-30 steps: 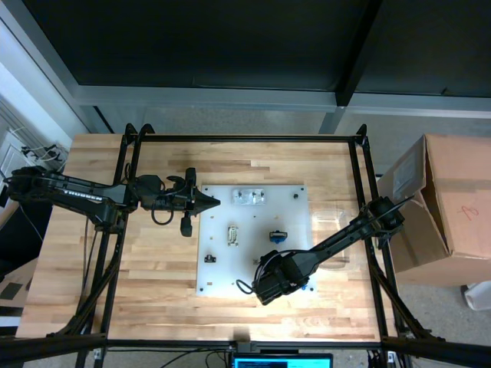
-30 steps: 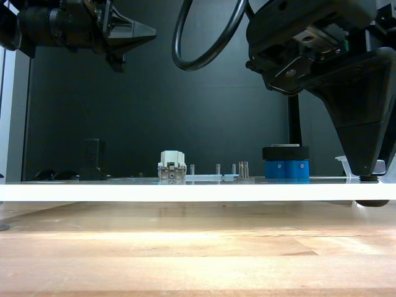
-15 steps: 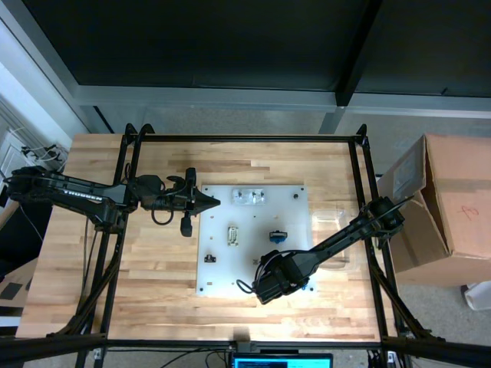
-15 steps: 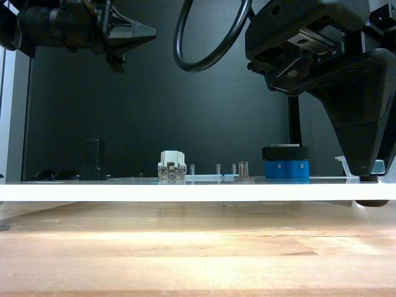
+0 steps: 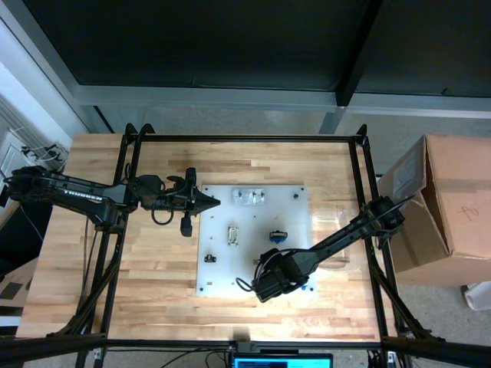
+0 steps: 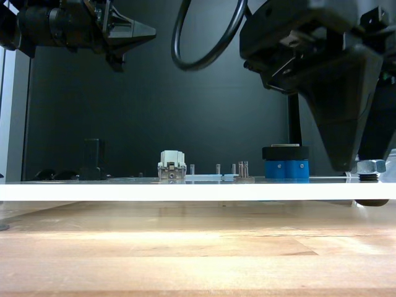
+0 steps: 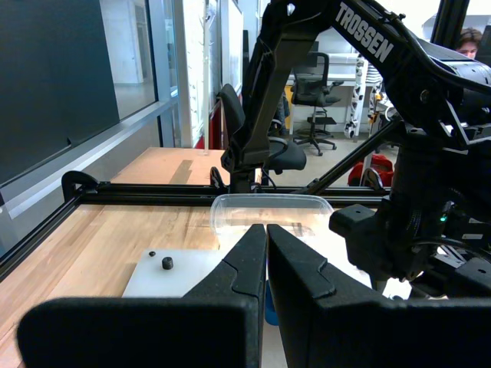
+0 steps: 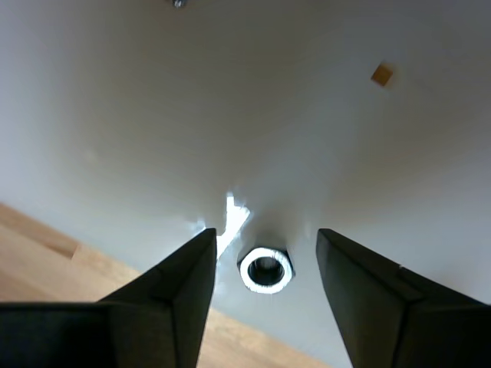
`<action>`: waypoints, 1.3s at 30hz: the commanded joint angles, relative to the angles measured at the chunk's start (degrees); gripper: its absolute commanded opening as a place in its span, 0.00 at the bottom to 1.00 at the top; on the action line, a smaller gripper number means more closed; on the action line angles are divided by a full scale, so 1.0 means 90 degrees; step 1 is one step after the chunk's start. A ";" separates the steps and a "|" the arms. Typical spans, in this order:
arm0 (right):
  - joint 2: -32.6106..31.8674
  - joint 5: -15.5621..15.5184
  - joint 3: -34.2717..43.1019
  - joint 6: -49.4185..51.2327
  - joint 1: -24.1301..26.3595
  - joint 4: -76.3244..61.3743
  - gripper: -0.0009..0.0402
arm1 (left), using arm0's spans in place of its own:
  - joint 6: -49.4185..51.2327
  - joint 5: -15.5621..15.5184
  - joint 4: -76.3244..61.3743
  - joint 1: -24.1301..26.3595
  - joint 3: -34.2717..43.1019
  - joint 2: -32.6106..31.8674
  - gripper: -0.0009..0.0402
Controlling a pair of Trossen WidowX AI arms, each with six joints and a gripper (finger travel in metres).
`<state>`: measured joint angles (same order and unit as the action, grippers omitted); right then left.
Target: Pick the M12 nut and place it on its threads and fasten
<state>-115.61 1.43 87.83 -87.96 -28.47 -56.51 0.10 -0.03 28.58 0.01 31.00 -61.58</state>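
Right wrist view: we see right gripper (image 8: 263,234) jaws spread, M12 nut (image 8: 266,269) free between them, seated on its stud (image 6: 369,177). We judge nut light, rigid, slick: grip opposite flats. Left gripper (image 5: 217,202) jaws closed, empty, over board (image 5: 230,276) far-left edge.

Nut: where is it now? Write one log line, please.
nut on its stud, not held | right tool open, straddling nut | left tool shut, above far left edge of board
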 commanded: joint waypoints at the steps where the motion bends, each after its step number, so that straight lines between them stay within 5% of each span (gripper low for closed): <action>1: 0.0085 -0.0039 0.0112 0.0068 -0.0007 -0.0114 0.53 | 0.0000 0.0000 0.0002 0.0000 0.0002 -0.0002 0.02; 7: 0.0279 0.0121 0.0299 0.0721 -0.0007 -0.0435 0.57 | 0.0000 0.0000 0.0000 0.0000 0.0002 -0.0002 0.02; 12: 0.0491 0.0192 0.0294 0.3113 -0.0010 -0.0707 0.52 | 0.0000 0.0000 0.0002 0.0000 0.0002 -0.0002 0.02; 17: 0.0483 0.0228 0.0291 0.4585 -0.0015 -0.0848 0.33 | 0.0000 0.0000 0.0000 0.0000 0.0002 -0.0002 0.02; 22: 0.0415 0.0238 0.0265 0.5816 -0.0015 -0.0843 0.02 | 0.0000 0.0000 0.0000 0.0000 0.0002 -0.0002 0.02; 39: 0.0401 0.0410 -0.0262 0.6059 -0.0085 -0.0270 0.02 | 0.0000 0.0000 0.0000 0.0000 0.0002 -0.0002 0.02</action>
<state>-112.01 5.17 85.49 -33.45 -29.23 -59.05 0.10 -0.05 28.58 0.03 31.03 -61.58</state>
